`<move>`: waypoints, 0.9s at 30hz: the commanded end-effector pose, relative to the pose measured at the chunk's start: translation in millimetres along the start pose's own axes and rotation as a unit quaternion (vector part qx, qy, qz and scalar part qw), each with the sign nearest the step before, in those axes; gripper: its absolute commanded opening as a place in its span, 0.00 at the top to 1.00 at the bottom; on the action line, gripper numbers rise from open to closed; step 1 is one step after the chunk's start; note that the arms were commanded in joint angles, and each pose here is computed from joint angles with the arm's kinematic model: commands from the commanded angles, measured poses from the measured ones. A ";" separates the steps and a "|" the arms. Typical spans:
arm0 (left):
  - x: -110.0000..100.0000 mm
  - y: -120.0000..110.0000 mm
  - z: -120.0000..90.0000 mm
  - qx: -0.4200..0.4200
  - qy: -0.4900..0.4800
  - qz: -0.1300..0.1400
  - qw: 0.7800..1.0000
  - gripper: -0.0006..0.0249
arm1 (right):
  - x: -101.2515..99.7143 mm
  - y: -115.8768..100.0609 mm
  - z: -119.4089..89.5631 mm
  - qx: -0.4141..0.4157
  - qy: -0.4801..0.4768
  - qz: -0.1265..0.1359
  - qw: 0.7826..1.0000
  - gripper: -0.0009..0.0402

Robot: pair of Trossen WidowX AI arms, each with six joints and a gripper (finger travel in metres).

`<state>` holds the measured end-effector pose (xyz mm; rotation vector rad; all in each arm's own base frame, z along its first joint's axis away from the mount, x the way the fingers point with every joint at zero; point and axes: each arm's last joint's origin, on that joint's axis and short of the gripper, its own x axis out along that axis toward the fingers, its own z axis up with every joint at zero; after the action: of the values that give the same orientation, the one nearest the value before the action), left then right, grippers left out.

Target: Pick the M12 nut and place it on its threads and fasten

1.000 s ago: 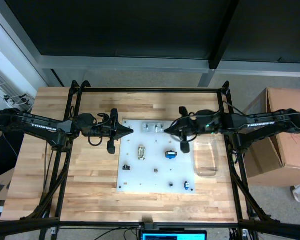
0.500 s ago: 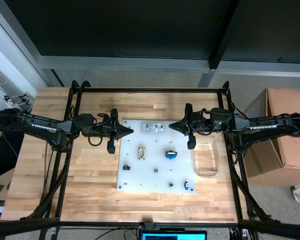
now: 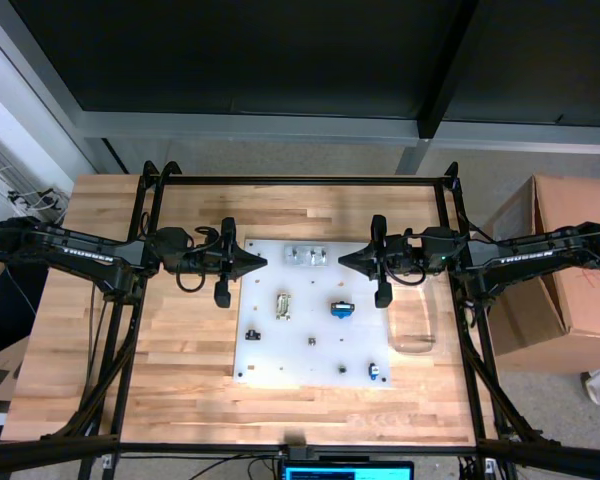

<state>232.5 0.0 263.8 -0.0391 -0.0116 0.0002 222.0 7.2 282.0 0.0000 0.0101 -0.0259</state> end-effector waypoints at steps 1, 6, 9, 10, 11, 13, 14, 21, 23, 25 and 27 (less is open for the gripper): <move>0.1 0.1 -0.1 0.000 0.000 0.000 1.000 0.98 | 2.1 0.0 -2.5 0.001 0.007 0.002 1.000 0.98; 0.1 0.1 -0.1 0.000 0.000 0.000 1.000 0.98 | 3.6 0.0 -4.3 0.009 0.011 0.003 1.000 0.98; 0.1 0.0 -0.1 0.000 0.000 0.000 1.000 0.98 | 3.7 -1.1 -2.9 0.010 0.004 0.000 1.000 0.98; 0.1 0.0 -0.1 0.000 0.000 0.000 1.000 0.98 | 3.7 -1.5 -2.4 0.012 0.001 -0.001 1.000 0.98; 0.1 0.0 -0.1 0.000 0.000 0.000 1.000 0.98 | 3.7 -1.9 -2.2 0.014 0.000 -0.002 1.000 0.98; 0.1 0.1 -0.1 0.000 0.000 0.000 1.000 0.98 | 3.8 -3.0 -1.7 0.022 -0.003 -0.004 1.000 0.98; 0.1 0.0 0.0 0.000 0.000 0.000 1.000 0.98 | 3.8 -3.0 -1.6 0.023 -0.003 -0.004 1.000 0.98; 0.1 0.0 -0.1 0.000 0.000 0.000 1.000 0.98 | 3.7 -3.0 -1.5 0.022 -0.005 -0.004 1.000 0.98; 0.1 0.1 -0.1 0.000 0.000 0.000 1.000 0.98 | 3.7 -2.9 -1.5 0.022 -0.005 -0.004 1.000 0.98; 0.1 0.0 0.0 0.000 0.000 0.000 1.000 0.98 | 3.7 -2.9 -1.9 0.022 -0.003 -0.004 1.000 0.98; 0.1 0.1 0.1 0.000 0.000 0.000 1.000 0.98 | 3.7 -2.9 -2.0 0.022 -0.002 -0.004 1.000 0.98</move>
<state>232.5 0.0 263.8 -0.0395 -0.0116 0.0002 225.5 4.1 280.1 0.0454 0.0028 -0.0340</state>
